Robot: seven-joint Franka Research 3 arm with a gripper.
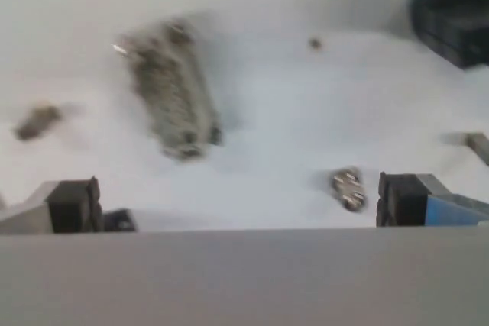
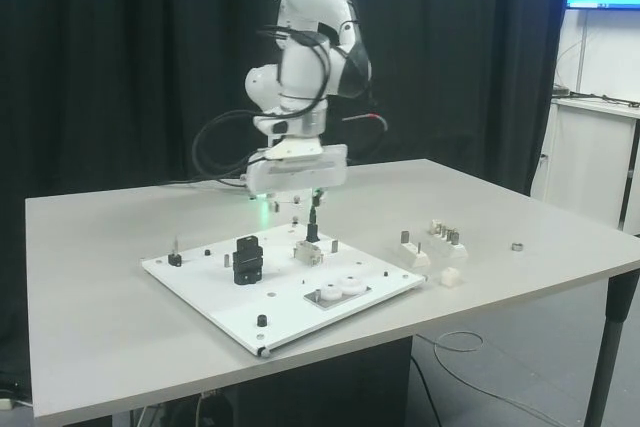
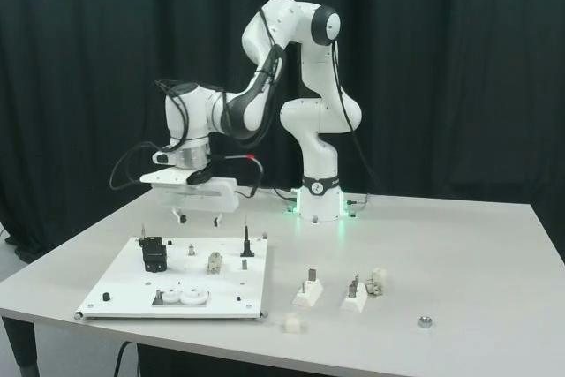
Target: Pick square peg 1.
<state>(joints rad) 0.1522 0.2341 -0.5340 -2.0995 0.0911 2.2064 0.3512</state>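
Observation:
A short grey peg (image 3: 311, 278) stands upright in a white holder (image 3: 307, 296) on the table, to the right of the white board (image 3: 229, 293) in the second room view. The same peg (image 2: 404, 239) shows in the first room view. A second white holder (image 3: 355, 297) next to it carries several small pegs (image 2: 445, 233). I cannot tell which peg is square. My gripper (image 3: 199, 216) hangs open above the board, well apart from both holders. Nothing is between its fingertips (image 1: 72, 205). The wrist view shows only the board (image 1: 306, 112) below my gripper (image 1: 238, 202).
On the board stand a black block (image 3: 154, 253), a thin black upright pin (image 3: 244, 245), a small metal part (image 3: 214, 262) and two white gears (image 3: 181, 295). A white cube (image 3: 292, 325) and a metal nut (image 3: 425, 321) lie near the table's front edge.

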